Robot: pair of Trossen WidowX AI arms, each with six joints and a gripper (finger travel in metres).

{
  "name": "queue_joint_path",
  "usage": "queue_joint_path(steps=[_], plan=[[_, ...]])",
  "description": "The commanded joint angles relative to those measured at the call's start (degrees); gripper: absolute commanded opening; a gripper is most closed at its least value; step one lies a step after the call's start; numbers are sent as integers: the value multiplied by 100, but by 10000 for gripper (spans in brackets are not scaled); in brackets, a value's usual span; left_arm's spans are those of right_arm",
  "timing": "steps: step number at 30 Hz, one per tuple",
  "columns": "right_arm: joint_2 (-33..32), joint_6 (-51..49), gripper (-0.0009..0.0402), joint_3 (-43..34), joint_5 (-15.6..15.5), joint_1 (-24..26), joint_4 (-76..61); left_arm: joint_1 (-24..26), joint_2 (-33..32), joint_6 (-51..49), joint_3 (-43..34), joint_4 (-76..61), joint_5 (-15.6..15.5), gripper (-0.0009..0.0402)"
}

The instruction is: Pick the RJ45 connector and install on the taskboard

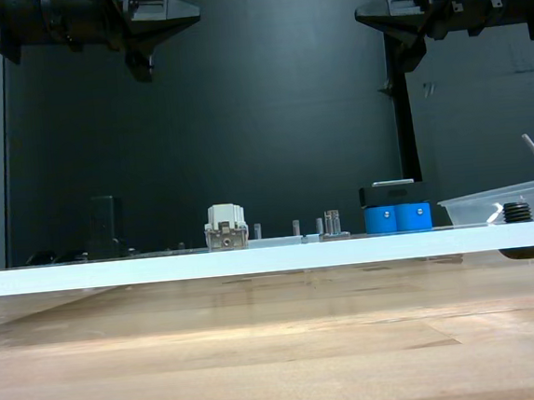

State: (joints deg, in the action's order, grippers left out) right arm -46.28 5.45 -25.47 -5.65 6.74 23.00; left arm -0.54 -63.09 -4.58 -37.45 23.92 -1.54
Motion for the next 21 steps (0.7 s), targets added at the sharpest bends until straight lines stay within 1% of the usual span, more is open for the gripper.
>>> queue_joint_path(steps=[1,7,11,14,21], plan=[[0,4,0,0,0,-2,0,0,0,0,0,0,0,1],[0,0,0,0,2,0,-2,2,0,0,0,0,0,1],[0,2,0,-44,33,-2,-321,2,0,0,0,0,0,1],[0,-2,0,-345,431,-9,-1473,0,0,0,0,0,0,1],[0,-46,0,-1217,437,-76,-4107,2,0,0,0,0,0,1]])
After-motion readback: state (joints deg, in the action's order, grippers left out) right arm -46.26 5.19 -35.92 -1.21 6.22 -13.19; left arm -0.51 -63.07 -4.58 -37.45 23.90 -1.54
